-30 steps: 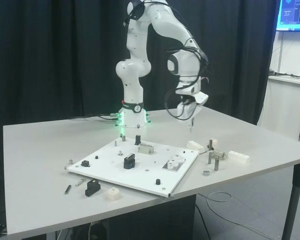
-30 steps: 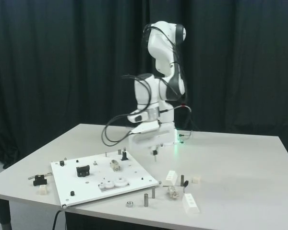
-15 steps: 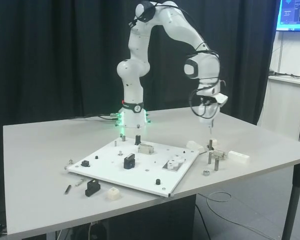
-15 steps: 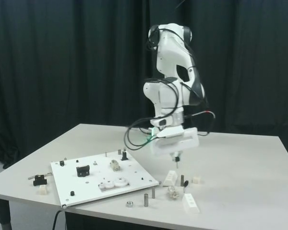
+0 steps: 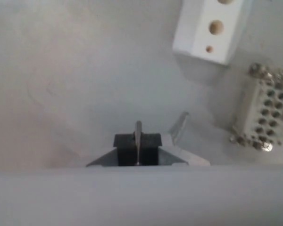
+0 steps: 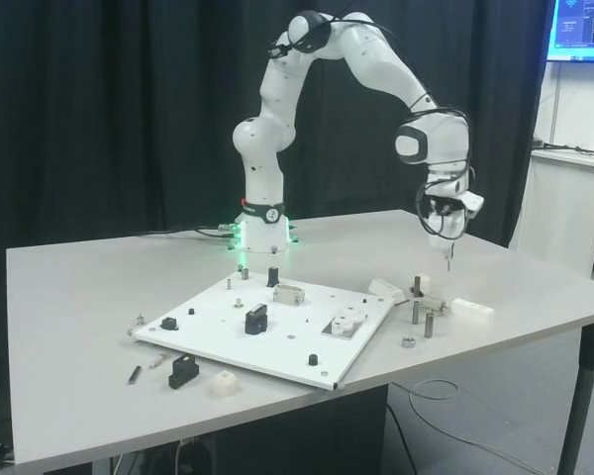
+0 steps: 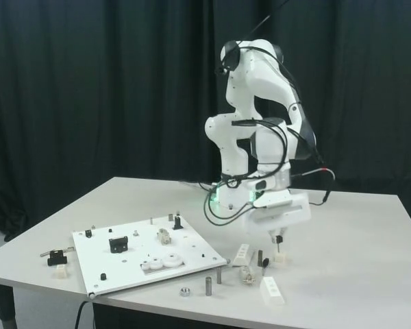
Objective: Place round peg 1.
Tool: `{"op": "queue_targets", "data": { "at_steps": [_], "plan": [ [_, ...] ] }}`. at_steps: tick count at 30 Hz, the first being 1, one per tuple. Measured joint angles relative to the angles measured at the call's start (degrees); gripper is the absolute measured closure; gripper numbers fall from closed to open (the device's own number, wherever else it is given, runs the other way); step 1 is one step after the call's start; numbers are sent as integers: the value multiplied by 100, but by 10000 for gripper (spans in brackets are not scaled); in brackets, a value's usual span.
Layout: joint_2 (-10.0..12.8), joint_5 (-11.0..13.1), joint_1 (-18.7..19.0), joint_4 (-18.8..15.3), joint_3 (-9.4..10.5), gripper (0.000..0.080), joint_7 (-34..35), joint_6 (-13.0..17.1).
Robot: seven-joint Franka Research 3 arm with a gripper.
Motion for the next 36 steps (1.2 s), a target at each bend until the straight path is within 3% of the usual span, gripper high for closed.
{"op": "queue_targets", "data": {
  "at_steps": [14,26,27,31,32,36],
  "plan": [
    [714,0,30,470,155,786,190,-61],
    [861,0,30,641,220,786,406,-287],
    [861,0,30,652,223,685,407,-304],
    [861,-1,31,708,234,685,414,-401],
    [861,-1,31,724,237,342,419,-420],
    [861,-2,33,794,245,342,462,-524]
  ]
}}
